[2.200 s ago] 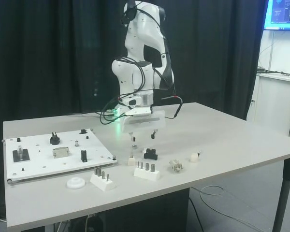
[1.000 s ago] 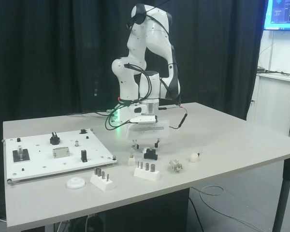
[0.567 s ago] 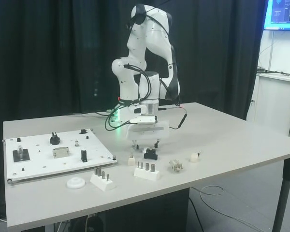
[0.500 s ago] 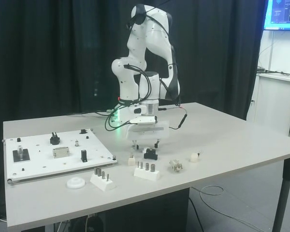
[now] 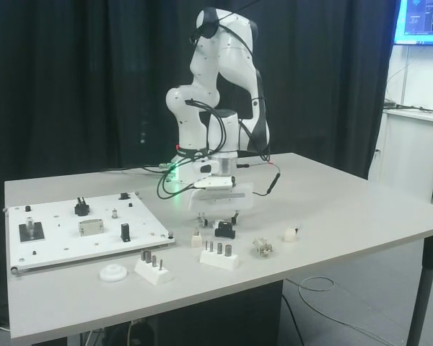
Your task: Pick medium gear.
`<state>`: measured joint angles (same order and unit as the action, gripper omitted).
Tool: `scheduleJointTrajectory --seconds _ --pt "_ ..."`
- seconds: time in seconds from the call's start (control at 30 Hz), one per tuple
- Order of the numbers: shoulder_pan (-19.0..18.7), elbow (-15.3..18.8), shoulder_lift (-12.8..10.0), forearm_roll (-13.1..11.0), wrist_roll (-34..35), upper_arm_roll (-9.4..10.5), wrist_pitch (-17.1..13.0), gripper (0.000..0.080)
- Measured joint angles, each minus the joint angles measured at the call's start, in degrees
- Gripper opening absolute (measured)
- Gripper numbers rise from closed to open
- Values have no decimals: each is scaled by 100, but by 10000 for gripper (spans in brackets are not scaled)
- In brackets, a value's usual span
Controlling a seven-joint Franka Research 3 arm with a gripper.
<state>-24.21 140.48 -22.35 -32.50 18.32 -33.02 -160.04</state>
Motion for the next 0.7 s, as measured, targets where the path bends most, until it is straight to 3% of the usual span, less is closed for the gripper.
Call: scheduleJointTrajectory --seconds 0.7 --pt "126 -48 -59 -92 0 125 3 800"
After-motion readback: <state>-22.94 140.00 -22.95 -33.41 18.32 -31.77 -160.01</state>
